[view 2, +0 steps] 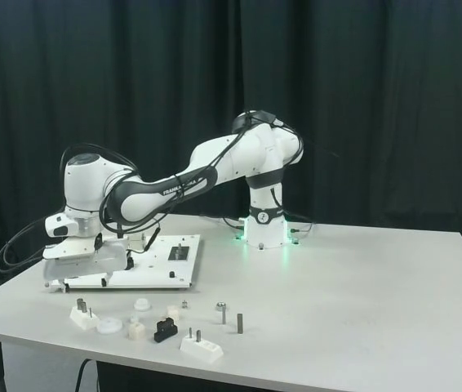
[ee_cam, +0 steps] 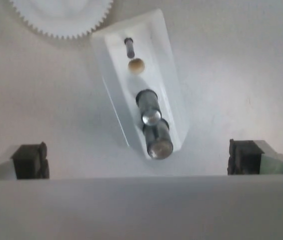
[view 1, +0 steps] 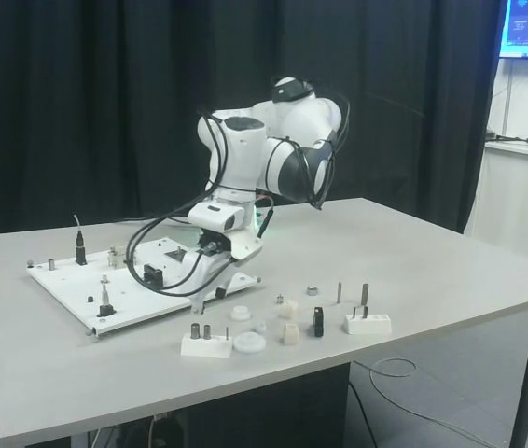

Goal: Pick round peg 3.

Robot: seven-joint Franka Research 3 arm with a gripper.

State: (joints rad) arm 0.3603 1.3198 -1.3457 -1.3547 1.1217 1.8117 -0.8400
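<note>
A white peg holder [ee_cam: 156, 60] lies on the grey table near its front edge. In it stand two thick metal round pegs, one [ee_cam: 159, 142] at the end and one [ee_cam: 148, 106] beside it, then an empty hole [ee_cam: 136, 65], then a thin black peg [ee_cam: 129, 46]. My gripper [ee_cam: 136, 159] hangs open above the holder, with black fingertips [ee_cam: 30, 161] wide apart on either side of the thick pegs and nothing between them. The room views show the same holder [view 1: 205, 344] [view 2: 84, 315] under the gripper [view 1: 187, 284] [view 2: 80, 273].
A white gear [ee_cam: 61, 17] [view 1: 248, 343] lies right beside the holder. A white board [view 1: 68, 285] with mounted parts sits behind it. A second holder with pegs [view 1: 368, 323], a black piece [view 1: 317, 321] and small white parts lie along the front.
</note>
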